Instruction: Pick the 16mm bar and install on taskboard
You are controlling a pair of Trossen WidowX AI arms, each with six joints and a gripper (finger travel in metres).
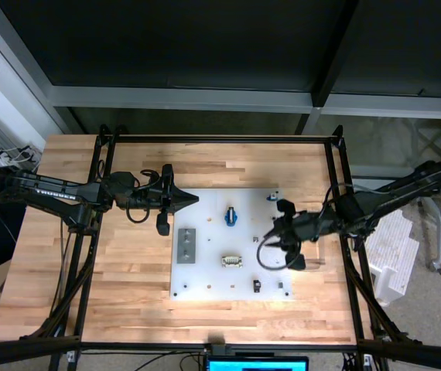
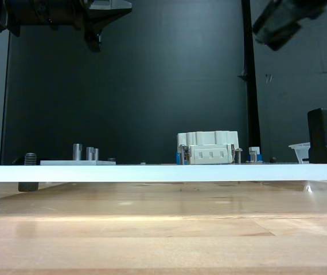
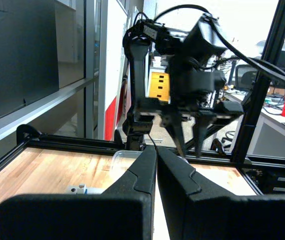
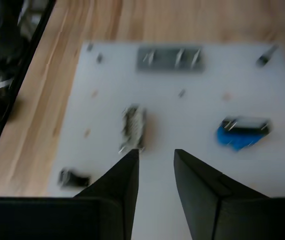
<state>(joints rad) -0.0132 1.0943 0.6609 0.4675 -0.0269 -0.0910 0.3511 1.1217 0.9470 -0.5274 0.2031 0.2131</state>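
Note:
The white task board [image 1: 205, 287] lies mid-table. A grey block [image 1: 186, 247] on its left part carries short metal pegs [image 2: 77, 152], standing upright; in the right wrist view this grey block [image 4: 170, 59] shows three of them. I cannot tell which one is the 16mm bar. My left gripper [image 1: 189, 199] hovers high at the board's far-left edge, shut and empty, with its fingers [image 3: 142, 170] pressed together. My right gripper [image 1: 273, 232] hangs above the board's right part, open, with nothing between its fingers [image 4: 125, 175].
On the board are a blue part [image 1: 230, 216], a white connector [image 1: 232, 261] and a small black part [image 1: 258, 286]. The black frame rails [image 1: 336, 193] run along the table's sides. A small bolt [image 2: 30, 158] stands at the board's left end.

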